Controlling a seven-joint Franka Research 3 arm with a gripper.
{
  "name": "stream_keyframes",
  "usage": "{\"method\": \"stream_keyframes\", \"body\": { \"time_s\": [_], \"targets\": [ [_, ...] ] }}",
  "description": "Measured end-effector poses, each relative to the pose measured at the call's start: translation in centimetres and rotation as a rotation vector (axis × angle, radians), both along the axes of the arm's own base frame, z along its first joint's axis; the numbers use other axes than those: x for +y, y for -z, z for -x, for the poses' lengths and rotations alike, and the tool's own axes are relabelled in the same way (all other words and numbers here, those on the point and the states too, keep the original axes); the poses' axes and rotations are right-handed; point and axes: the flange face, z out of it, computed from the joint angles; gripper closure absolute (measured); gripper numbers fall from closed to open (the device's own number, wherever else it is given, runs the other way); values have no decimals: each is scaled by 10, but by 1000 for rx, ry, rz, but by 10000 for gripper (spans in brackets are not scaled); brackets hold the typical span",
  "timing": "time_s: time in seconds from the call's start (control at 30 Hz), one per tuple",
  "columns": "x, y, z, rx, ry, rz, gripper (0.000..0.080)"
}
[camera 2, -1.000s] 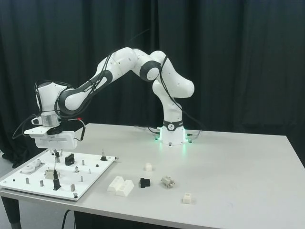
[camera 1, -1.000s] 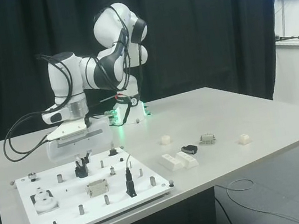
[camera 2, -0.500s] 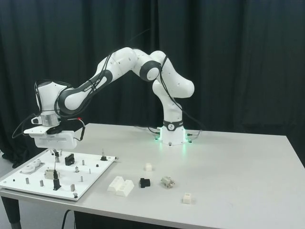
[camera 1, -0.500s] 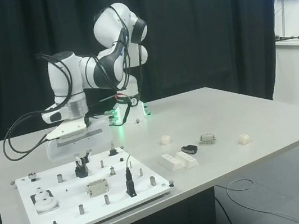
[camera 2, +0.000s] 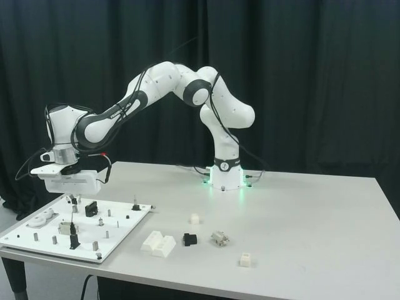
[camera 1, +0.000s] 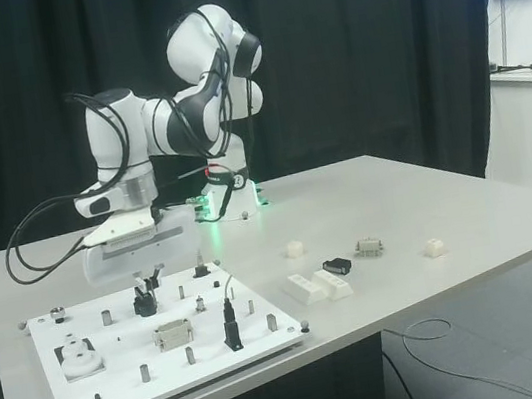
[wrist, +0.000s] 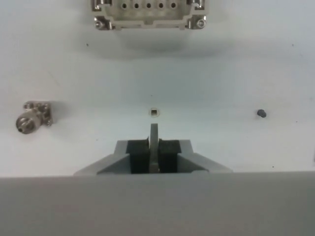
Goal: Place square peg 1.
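In the wrist view my gripper (wrist: pixel 154 158) is shut on a thin grey square peg (wrist: pixel 154 140) that stands between the two black fingers (wrist: pixel 139 156). Just beyond the peg's tip there is a small square hole (wrist: pixel 154 112) in the white board (wrist: pixel 221 73). In the first room view the gripper (camera 1: pixel 147 276) hangs a little above the board's (camera 1: pixel 279 344) far middle, next to a black block (camera 1: pixel 143 302). The second room view shows the gripper (camera 2: pixel 72 199) over the far side of the board (camera 2: pixel 119 240).
The board carries a grey multi-pin connector (wrist: pixel 147 12), a metal screw fitting (wrist: pixel 32 117), a black upright plug (camera 1: pixel 231 331), white gears (camera 1: pixel 77 361) and several short posts. Beside the board on the grey table (camera 1: pixel 398 199) lie white blocks (camera 1: pixel 318 285), a black part (camera 1: pixel 338 267) and small white cubes (camera 1: pixel 435 248).
The hand with the peg has risen slightly above the board. Nothing else has moved.
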Motion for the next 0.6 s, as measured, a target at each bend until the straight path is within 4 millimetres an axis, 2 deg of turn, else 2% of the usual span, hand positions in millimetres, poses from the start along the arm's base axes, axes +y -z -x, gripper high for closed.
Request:
{"method": "stream_keyframes", "body": {
  "time_s": [0.33,0.6],
  "targets": [
    [16,-9,-6,10,-3,-53,767],
    [43,-17,-16,33,2,-111,767]
  ]
}}
